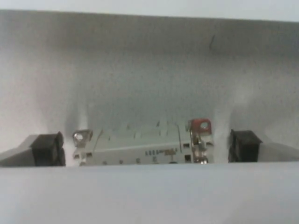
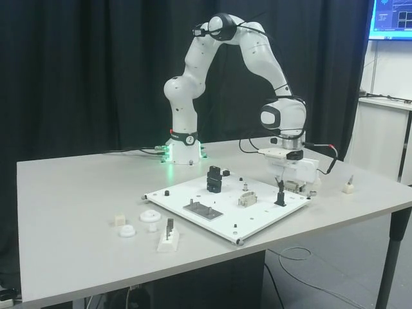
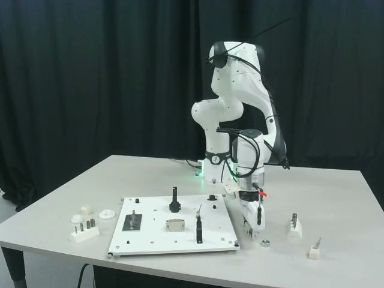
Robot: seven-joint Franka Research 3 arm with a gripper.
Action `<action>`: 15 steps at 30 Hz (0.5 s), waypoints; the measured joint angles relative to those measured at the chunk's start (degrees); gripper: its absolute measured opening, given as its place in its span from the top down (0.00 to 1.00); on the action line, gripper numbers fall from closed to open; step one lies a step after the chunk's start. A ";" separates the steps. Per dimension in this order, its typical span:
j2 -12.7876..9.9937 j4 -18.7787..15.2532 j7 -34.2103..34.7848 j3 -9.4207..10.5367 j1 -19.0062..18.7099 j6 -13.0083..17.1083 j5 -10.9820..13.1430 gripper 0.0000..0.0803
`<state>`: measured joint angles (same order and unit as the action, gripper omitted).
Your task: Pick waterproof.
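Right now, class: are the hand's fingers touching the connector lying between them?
Apart. The wrist view shows the connector lying between the two black fingertips, with a plain strip of grey table visible on each side. The hand is open.

Matt grey table (image 1: pixel 149 70); waterproof connector (image 1: pixel 145 147) plastic with shiny metal clips.

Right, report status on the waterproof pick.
Gripper open, low at the white board's edge. Waterproof connector between fingertips, not gripped. Nothing in the way.
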<state>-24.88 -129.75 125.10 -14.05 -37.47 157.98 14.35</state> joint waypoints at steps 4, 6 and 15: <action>-0.20 0.01 -0.94 0.02 0.00 0.00 0.00 0.00; -0.20 0.02 -1.30 0.03 0.00 -0.01 0.00 0.00; 0.23 0.34 -2.34 -0.05 0.10 -0.19 0.00 0.22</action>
<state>-24.65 -129.41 122.76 -14.10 -37.38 157.79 14.35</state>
